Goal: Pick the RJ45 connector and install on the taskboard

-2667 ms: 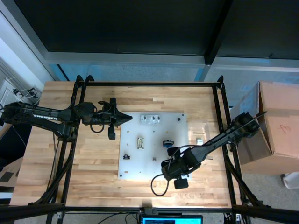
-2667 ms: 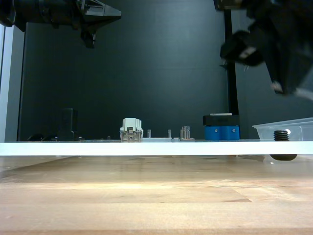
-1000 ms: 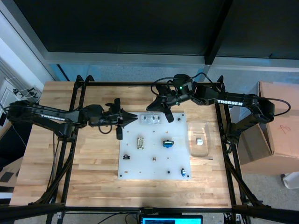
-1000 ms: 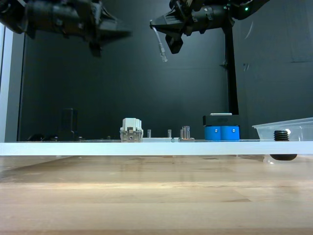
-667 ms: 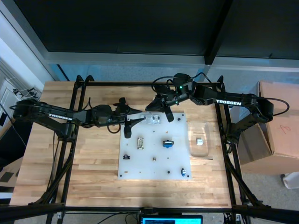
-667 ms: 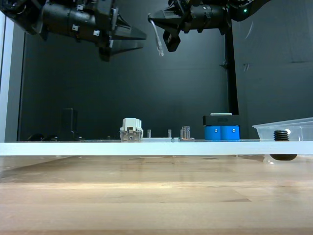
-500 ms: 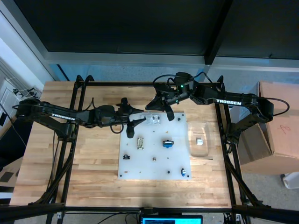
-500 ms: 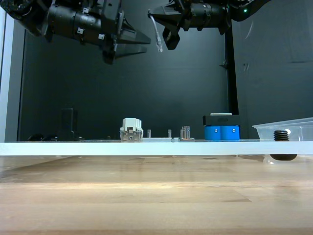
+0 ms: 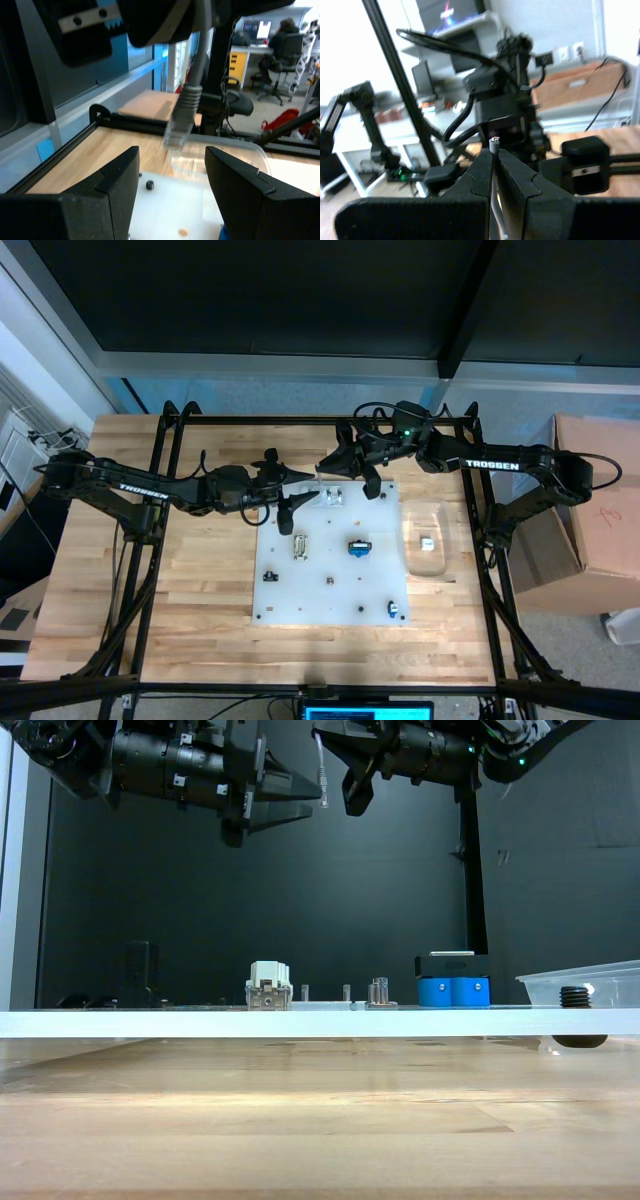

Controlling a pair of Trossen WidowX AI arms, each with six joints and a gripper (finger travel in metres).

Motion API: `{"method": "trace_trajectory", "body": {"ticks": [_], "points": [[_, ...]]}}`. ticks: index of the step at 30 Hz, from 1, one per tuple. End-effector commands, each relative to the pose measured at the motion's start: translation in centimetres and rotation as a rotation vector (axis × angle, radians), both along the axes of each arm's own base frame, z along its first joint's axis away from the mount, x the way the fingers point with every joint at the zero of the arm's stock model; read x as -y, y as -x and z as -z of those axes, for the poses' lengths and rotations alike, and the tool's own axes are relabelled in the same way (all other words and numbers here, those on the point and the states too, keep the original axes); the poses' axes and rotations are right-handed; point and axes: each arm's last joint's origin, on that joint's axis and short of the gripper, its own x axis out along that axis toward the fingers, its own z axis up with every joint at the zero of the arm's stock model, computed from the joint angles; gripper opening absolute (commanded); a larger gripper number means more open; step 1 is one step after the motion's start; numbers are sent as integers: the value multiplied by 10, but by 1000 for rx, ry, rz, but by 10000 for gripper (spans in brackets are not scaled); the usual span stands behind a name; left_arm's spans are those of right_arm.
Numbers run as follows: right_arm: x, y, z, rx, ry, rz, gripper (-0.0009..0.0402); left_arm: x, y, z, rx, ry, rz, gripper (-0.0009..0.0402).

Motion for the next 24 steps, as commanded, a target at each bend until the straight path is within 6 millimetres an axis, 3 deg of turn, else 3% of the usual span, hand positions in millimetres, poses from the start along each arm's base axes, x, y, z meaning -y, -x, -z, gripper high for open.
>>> {"method": "trace_trajectory", "body": {"ticks": [1,12,24], "points": [[0,1,0,40,-12,11,0,0,-1,0,16,-1,-2,180],[0,6,15,109,-65,77,0,0,-1,-3,49,-8,-3,179],[-1,8,16,138,-98,73,0,-1,-4,-10,65,-23,-9,154]]}}
